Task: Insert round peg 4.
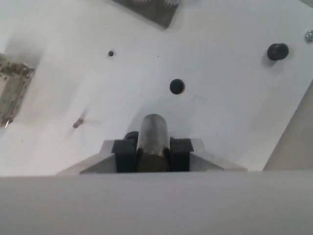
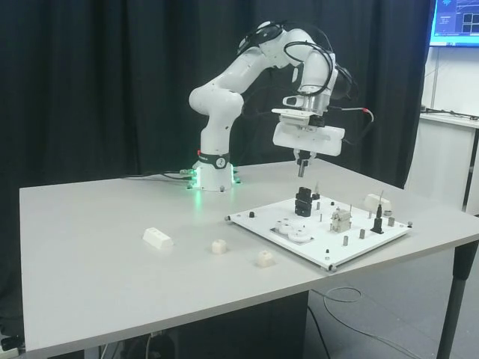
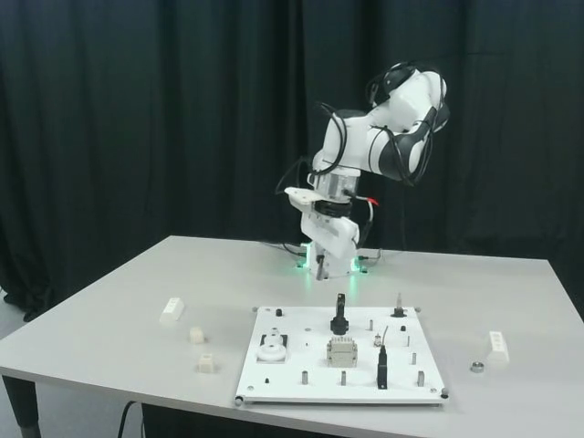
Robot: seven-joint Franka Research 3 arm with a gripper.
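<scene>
Above the white board (image 2: 254,223), well clear of its parts, the gripper (image 1: 152,152) hung with its fingers (image 1: 125,152) clamped on the grey peg (image 1: 153,137). A round black hole (image 1: 177,86) lay just ahead, open board all around it.

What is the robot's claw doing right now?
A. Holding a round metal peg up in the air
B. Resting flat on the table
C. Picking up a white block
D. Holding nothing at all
A. The gripper has its fingers shut on a grey round peg, and the room views show it held above the white board, not touching it.
</scene>
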